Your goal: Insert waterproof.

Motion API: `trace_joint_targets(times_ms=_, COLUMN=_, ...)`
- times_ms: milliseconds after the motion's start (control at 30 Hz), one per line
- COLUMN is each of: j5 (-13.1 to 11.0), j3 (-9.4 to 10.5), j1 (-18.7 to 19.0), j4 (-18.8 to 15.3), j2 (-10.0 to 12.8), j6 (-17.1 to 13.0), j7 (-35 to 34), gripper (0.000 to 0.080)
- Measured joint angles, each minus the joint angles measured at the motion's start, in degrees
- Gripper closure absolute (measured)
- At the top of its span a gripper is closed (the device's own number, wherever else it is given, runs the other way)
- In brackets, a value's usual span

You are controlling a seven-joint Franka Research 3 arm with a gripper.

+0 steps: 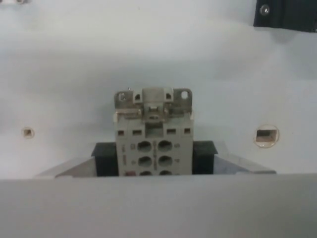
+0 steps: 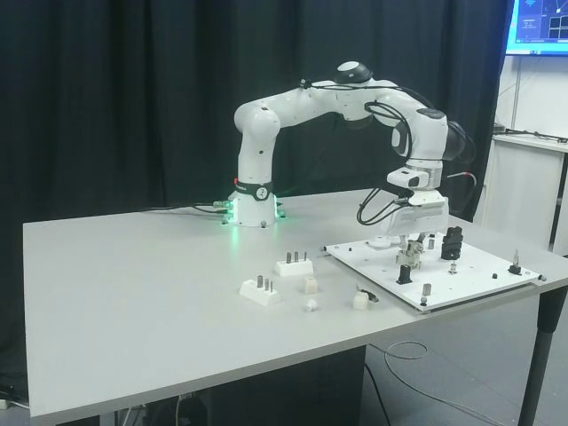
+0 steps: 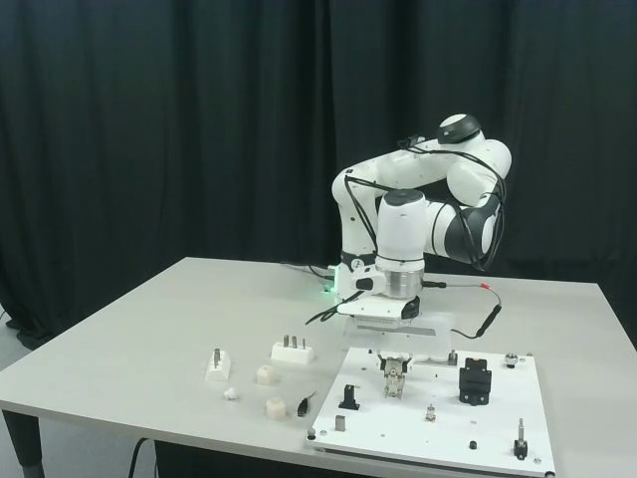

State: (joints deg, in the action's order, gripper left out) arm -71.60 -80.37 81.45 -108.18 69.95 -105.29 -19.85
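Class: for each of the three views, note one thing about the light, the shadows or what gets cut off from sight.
Wrist view: a grey band hides the connector's lower part. First room view: green light glows at the arm's base; a lit screen sits in one corner. Second room view: black curtain behind; the end effector hangs over the white board.

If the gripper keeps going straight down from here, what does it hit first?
Likely nothing before the white board: the gripper, shut on the grey multi-hole connector block, points at bare board; how far off is unclear.
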Motion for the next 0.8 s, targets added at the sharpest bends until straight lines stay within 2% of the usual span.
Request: trace_joint_targets(times_ms=800, j5=0.48, j3=-0.05, j1=-0.07, j4=0.23, j2=0.00, j6=0.73, j7=2.86, gripper=0.0493)
